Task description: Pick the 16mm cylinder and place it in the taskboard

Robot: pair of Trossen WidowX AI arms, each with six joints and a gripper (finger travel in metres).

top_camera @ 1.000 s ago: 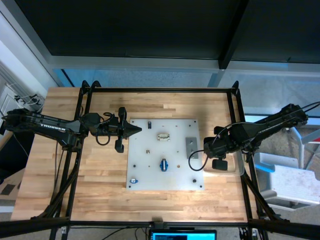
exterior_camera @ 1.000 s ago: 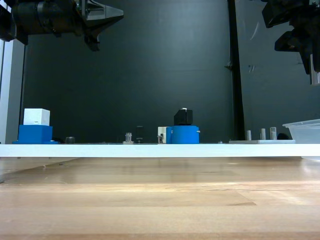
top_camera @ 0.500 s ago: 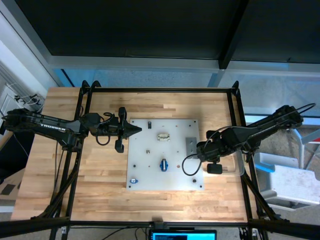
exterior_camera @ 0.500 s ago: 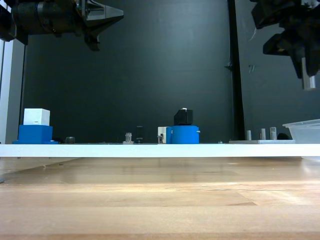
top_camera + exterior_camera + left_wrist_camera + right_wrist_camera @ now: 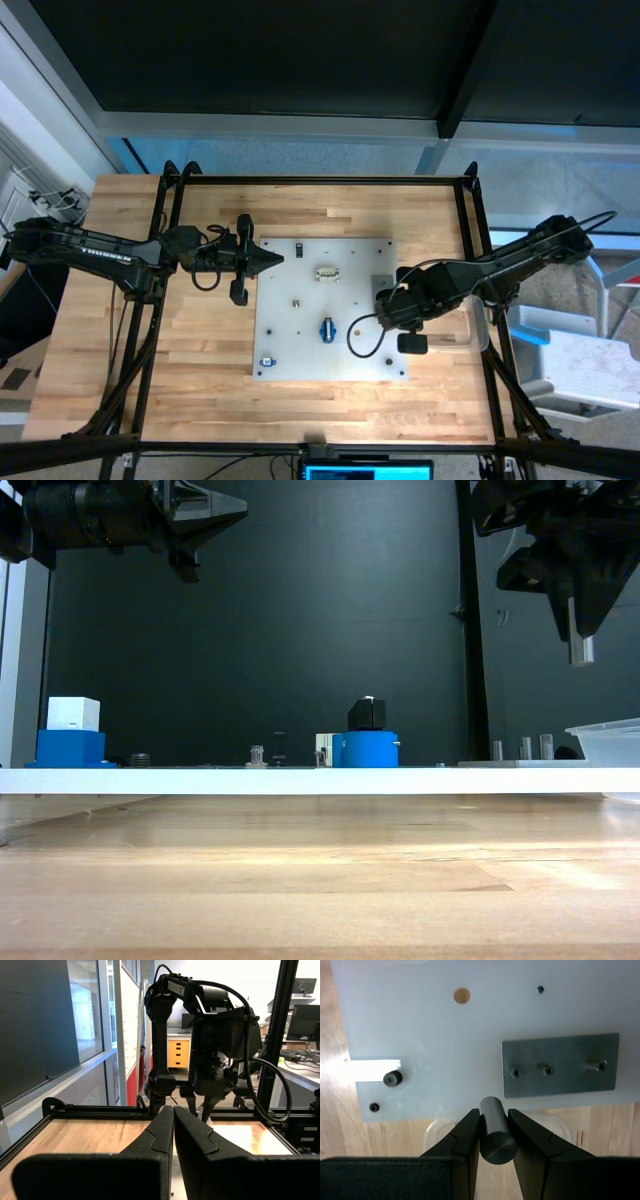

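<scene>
Hovering over taskboard (image 5: 300,345) right edge in high view: right gripper (image 5: 386,306), beside clear tray (image 5: 472,338); left gripper (image 5: 268,258) at taskboard's left edge.
Low view: 16mm cylinder (image 5: 579,650) upright in right gripper (image 5: 577,620), well above taskboard (image 5: 300,778).
Left wrist view: left gripper (image 5: 173,1112) fingers pressed together, holding nothing.
Right wrist view: right gripper (image 5: 493,1116) pinching 16mm cylinder (image 5: 496,1140) over taskboard (image 5: 430,1045) edge, near grey metal plate (image 5: 560,1066).
</scene>
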